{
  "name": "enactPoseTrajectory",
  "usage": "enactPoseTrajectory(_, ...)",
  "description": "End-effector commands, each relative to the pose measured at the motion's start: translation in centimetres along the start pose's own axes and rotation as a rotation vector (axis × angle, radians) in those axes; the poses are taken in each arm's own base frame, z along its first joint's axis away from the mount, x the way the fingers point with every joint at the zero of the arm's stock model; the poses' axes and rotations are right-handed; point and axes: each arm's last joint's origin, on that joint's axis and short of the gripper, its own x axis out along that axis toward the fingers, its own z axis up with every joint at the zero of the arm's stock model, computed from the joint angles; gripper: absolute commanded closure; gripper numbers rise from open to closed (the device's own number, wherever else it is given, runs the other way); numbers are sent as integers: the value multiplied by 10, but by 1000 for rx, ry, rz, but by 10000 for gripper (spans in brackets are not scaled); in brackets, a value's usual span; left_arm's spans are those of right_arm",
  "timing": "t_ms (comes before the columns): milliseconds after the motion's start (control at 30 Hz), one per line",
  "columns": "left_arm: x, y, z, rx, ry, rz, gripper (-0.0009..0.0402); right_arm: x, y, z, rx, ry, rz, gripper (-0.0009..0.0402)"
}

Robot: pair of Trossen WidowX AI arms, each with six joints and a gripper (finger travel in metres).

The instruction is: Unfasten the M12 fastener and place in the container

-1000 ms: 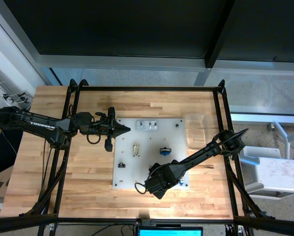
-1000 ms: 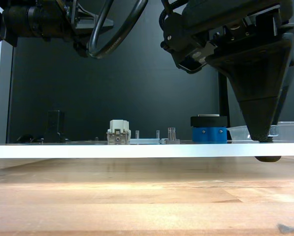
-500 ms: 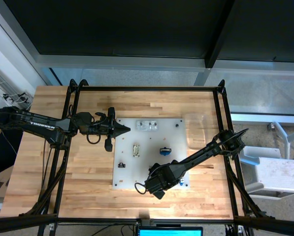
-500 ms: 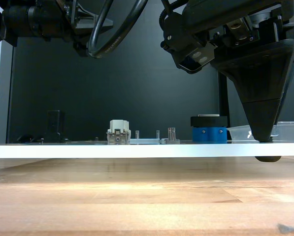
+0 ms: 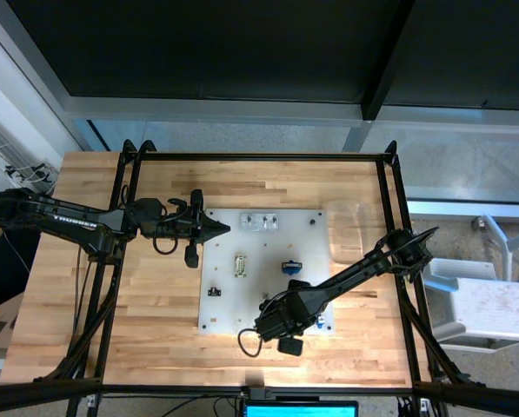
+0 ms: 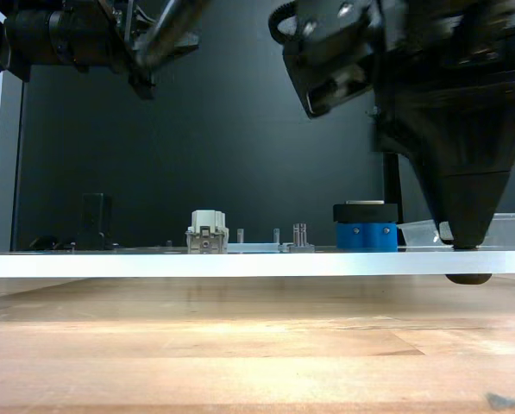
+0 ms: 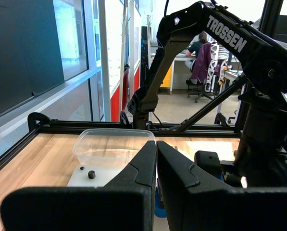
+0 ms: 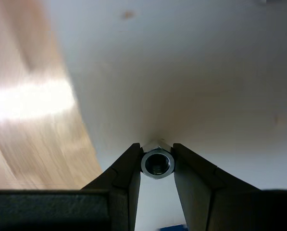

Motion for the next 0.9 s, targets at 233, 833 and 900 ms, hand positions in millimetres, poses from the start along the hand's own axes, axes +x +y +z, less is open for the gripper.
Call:
enactPoseTrajectory(233,0,0,0,0,0,0,393,-2,-1,-1,-632,3,-2,373)
enactPoseTrajectory(833,0,0,0,0,0,0,393,-33,-10,-3,-720,-65,12,373)
enactPoseTrajectory(900,0,0,0,0,0,0,393,-43,-17,-2,-639,-91,19,373)
